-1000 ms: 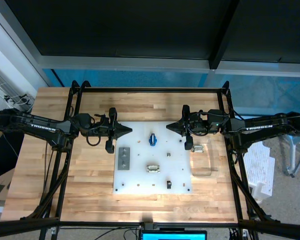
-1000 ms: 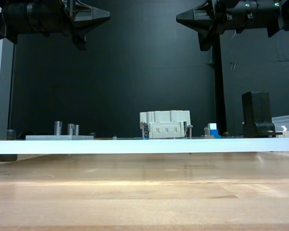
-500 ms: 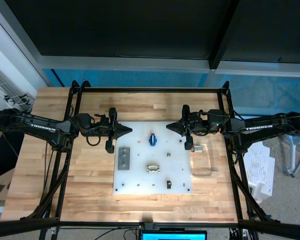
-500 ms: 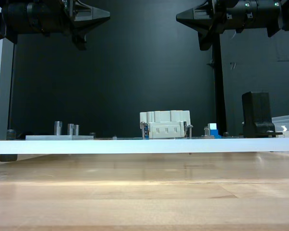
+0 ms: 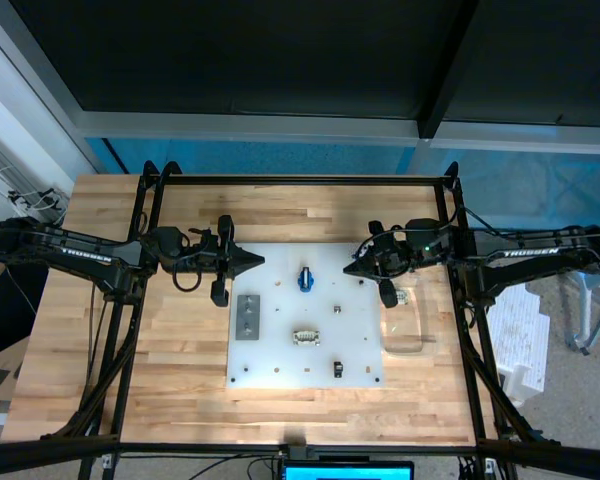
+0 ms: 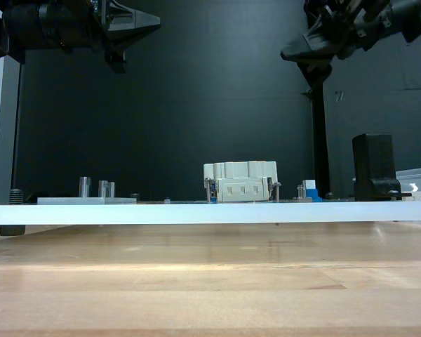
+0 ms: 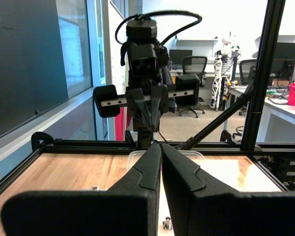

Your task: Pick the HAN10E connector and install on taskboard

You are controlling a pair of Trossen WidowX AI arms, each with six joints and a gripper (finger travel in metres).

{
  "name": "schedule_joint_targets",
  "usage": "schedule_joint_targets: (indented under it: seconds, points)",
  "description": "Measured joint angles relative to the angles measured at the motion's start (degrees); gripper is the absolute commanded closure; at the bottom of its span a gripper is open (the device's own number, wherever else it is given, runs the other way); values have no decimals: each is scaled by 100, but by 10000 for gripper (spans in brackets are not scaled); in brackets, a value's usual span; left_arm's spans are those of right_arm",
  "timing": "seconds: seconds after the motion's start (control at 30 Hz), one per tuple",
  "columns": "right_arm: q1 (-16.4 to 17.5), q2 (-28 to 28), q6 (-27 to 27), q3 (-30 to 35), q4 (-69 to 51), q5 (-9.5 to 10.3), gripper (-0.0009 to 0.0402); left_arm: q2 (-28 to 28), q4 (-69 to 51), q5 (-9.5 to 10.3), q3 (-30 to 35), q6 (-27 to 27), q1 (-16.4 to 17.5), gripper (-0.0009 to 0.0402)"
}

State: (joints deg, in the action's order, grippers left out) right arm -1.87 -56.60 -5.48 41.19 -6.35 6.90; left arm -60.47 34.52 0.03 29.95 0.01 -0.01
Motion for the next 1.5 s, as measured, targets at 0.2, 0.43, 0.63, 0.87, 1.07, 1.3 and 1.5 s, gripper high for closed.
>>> schedule_joint_targets:
  seconds: [0.2,0.43,0.63,0.87,1.07,1.3,1.5]
  points:
    - [2,-42,48,638,-1912,-284,393,0,0,-2,0,-2,0,392]
    - [2,-42,245,1281,-4024,-979,393,-2,0,0,0,-2,0,392]
    - [2,-92,236,1622,-5058,-1071,393,0,-2,0,-2,-2,0,392]
    - [11,-470,127,1912,-5908,-826,393,0,0,0,-2,-2,0,392]
    - [33,-754,-66,1904,-6247,-579,386,-2,0,0,0,-2,0,392]
    - [166,-1187,-131,1891,-6376,-787,310,-2,-2,0,0,-2,0,392]
    - [516,-1451,-157,1853,-6216,-1185,230,0,-2,-2,-2,-2,0,392]
